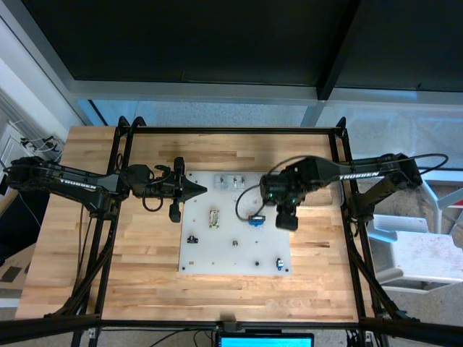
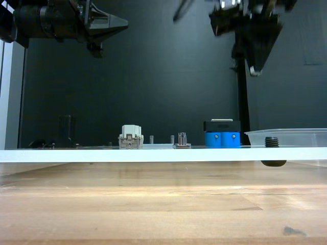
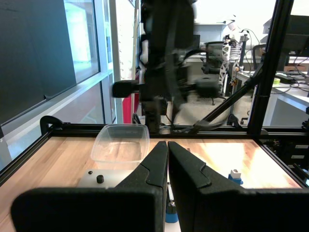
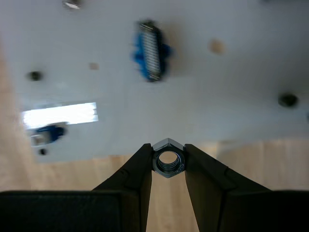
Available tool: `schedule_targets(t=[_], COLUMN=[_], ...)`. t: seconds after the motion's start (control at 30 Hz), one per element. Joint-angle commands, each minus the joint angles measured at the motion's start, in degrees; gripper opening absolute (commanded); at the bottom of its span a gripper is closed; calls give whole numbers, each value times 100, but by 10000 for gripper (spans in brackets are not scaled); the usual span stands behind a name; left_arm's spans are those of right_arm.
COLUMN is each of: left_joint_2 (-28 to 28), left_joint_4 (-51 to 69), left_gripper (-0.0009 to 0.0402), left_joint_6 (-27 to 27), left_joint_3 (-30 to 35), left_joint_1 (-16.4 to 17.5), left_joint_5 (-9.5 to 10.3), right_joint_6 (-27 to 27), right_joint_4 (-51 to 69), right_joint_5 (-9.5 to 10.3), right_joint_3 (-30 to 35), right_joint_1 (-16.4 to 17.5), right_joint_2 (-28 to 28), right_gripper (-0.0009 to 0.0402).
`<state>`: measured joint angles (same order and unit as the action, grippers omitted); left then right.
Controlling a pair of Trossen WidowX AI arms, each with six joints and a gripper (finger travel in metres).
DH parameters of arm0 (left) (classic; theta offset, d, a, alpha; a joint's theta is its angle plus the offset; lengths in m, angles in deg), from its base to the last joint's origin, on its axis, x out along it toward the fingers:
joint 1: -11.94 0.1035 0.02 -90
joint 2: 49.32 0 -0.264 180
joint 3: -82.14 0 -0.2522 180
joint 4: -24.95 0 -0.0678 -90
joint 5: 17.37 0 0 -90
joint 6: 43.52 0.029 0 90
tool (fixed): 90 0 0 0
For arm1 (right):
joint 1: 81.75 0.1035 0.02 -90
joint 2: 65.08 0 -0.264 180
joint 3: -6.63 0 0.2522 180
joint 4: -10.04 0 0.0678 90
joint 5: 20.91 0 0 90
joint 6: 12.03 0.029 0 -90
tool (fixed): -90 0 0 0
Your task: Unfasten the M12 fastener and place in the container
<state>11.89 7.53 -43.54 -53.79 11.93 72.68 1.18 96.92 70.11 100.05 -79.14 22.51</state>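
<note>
Silver nut (image 4: 168, 162), off its bare stud (image 2: 271, 142), sits pinched in the right gripper (image 4: 168, 152), high over the white board's (image 1: 217, 253) right part. The clear tray (image 3: 120, 142) lies below, to the right, just beyond the stud. The left gripper (image 3: 168, 157), pressed together, hangs over the board's left edge.

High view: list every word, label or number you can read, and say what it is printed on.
"TROSSEN": left arm, its left gripper shut over the left side of the board.
"TROSSEN": right arm, its right gripper shut on the M12 nut over the board's right edge.
Screen at the near edge: too blurred to read.
</note>
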Motion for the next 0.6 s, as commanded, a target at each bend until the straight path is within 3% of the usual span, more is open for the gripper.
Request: schedule_targets(t=[0.03,0.3,0.43,0.6], left_joint_2=[2,2,0,0], left_joint_4=[0,0,0,0], left_gripper=[0,0,0,0], left_joint_6=[0,0,0,0], left_joint_3=[2,2,2,2], left_joint_1=[0,0,0,0], left_joint_5=[-2,-2,-2,-2], right_joint_6=[0,7,470,474], right_joint_4=[-24,-170,-319,-354], right_joint_5=[7,7,4,4], right_joint_3=[-354,-1163,-1550,-1937], right_joint_1=[-321,-927,-1191,-1502], right_joint_2=[-140,-579,-861,-1167], right_gripper=[0,0,0,0])
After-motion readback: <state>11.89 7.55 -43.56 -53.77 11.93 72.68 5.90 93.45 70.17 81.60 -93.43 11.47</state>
